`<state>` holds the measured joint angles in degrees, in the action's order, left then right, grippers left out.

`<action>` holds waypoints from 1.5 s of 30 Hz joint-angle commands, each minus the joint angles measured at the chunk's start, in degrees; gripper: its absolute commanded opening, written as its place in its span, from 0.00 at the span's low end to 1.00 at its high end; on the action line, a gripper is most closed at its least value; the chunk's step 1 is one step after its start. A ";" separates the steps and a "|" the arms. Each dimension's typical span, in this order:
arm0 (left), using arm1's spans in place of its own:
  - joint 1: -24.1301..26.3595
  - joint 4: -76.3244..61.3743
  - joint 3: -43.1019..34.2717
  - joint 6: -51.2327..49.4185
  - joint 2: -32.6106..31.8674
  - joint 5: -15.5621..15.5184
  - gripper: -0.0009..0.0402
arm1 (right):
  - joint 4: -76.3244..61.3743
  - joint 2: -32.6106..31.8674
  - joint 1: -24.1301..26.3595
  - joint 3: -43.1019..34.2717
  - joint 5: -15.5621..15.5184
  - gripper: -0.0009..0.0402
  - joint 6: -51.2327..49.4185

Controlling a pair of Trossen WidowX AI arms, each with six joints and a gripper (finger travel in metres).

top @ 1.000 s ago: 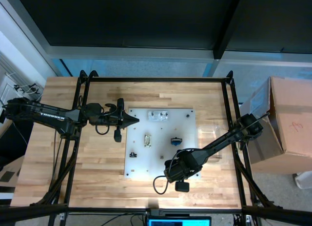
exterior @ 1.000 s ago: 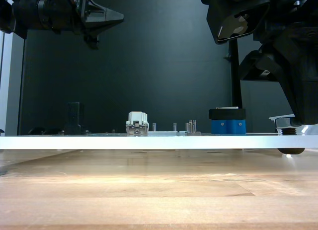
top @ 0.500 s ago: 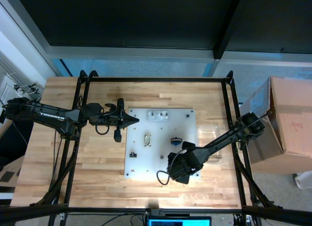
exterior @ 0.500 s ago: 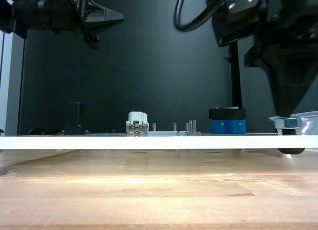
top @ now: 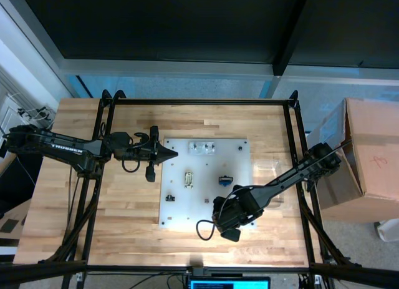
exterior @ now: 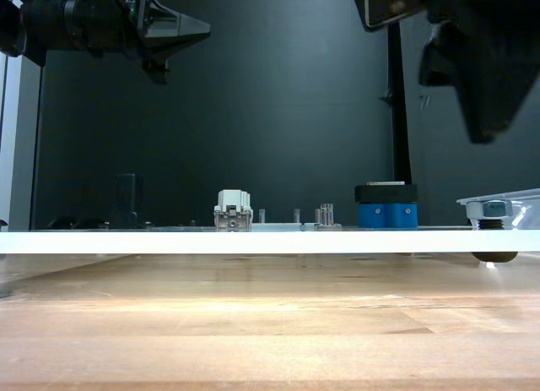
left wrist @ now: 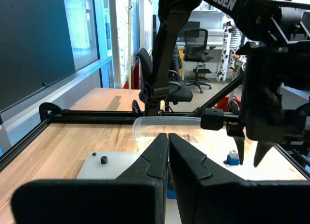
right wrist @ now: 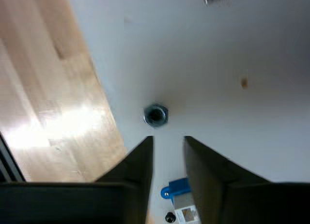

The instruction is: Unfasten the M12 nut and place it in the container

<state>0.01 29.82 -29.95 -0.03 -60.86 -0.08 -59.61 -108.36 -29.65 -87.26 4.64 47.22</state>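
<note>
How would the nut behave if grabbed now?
Nut sits atop its stud, ribs showing: probably resists a sideways push. Small, smooth metal: likely slippery. Right gripper open above it; left gripper shut, high at board's left edge.

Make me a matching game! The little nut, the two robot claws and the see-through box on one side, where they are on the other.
1. silver nut
2. left gripper
3. right gripper
4. clear container

A. on the table, right of the white board
B. on its stud
C. open, above the nut
D. shut, high by the board's left edge

Pairs: 1-B, 2-D, 3-C, 4-A
</note>
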 commanded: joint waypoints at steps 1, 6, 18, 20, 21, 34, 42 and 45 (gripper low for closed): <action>0.00 0.07 0.00 0.00 0.00 0.02 0.02 | 0.00 -0.92 -0.09 -0.44 0.37 0.44 0.02; 0.00 0.04 0.00 0.00 0.00 0.02 0.02 | 0.87 -2.43 -0.07 -0.42 0.33 0.54 0.26; -0.02 0.02 0.00 0.00 0.00 0.02 0.02 | 3.13 -6.29 -0.24 -0.26 0.96 0.50 -1.22; 0.00 0.02 0.00 0.00 0.00 0.00 0.02 | 3.15 -6.29 -0.24 -0.09 1.09 0.48 -1.36; 0.00 0.04 0.00 0.00 0.00 0.02 0.02 | 3.15 -6.29 -0.22 0.00 1.29 0.47 -1.53; 0.00 0.02 0.00 0.00 0.00 0.02 0.02 | 4.74 -6.29 -0.24 1.18 1.31 0.33 -4.28; 0.00 0.02 0.00 0.00 0.00 0.02 0.02 | 5.16 -6.29 -0.22 1.53 1.09 0.21 -4.28; -0.02 0.02 0.00 0.00 0.00 0.02 0.02 | 5.14 -6.19 -0.22 1.53 1.09 0.15 -4.28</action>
<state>0.01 29.85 -29.95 -0.03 -60.86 -0.08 -54.24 -114.61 -29.89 -85.80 5.41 42.89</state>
